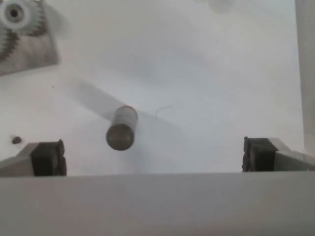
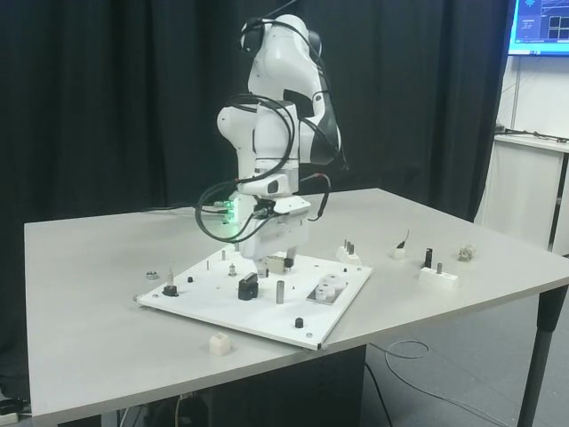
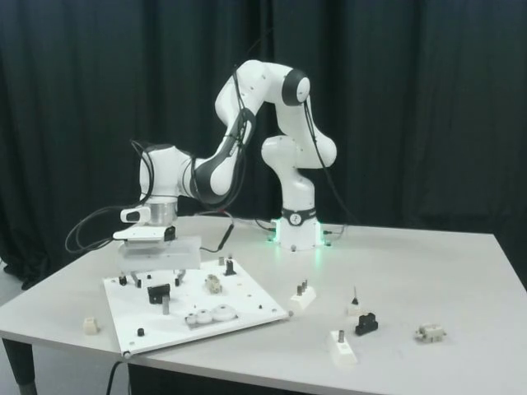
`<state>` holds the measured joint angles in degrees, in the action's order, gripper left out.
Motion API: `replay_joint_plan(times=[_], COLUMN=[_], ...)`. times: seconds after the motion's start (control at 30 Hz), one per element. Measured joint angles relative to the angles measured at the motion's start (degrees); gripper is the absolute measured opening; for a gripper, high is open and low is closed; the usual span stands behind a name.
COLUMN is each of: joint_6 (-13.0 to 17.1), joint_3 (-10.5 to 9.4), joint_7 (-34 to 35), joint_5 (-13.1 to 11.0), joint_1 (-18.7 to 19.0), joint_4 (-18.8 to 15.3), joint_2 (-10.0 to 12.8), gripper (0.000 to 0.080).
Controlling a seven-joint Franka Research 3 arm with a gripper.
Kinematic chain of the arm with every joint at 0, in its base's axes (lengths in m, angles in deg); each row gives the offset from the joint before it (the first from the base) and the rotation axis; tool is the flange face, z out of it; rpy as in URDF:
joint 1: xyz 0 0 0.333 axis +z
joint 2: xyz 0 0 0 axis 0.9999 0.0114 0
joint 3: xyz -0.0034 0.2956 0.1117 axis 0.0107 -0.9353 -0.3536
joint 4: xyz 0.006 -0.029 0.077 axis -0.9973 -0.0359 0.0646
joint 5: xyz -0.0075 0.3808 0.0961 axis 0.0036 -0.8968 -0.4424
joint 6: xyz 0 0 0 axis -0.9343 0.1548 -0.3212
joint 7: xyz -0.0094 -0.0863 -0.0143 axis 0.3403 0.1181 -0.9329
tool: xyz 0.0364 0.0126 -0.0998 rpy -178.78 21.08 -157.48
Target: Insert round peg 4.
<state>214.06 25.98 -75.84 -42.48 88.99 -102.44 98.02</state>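
Observation:
A grey round peg (image 1: 120, 129) stands upright on the white board (image 1: 206, 73). My gripper (image 1: 152, 156) hangs over the board, open, with nothing between its black pads (image 1: 47, 157); the peg lies ahead of the fingertips and nearer one finger. In the first room view the gripper (image 2: 276, 264) hovers low over the board (image 2: 204, 307), just behind the peg (image 2: 279, 291). The second room view shows the gripper (image 3: 156, 274) above the board's back-left part, with the peg (image 3: 165, 305) in front of it.
A gear set (image 1: 19, 22) sits on the board, seen also as white gears (image 2: 329, 286). A black block (image 2: 246, 287) stands beside the peg. A small white cube (image 2: 219, 343) lies off the board. Part holders (image 2: 437, 271) stand on the table to the right.

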Motion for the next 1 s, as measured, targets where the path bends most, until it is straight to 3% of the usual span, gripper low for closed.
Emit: replay_joint_plan(times=[0.47,1.0], joint_6=[3.4,5.6], joint_3=[0.37,0.32], joint_7=[2.5,3.4], joint_5=[-0.2,-0.8], joint_1=[-0.1,-0.2], joint_4=[0.2,0.8], joint_2=[3.0,4.8], gripper=[0.0800,0.0800])
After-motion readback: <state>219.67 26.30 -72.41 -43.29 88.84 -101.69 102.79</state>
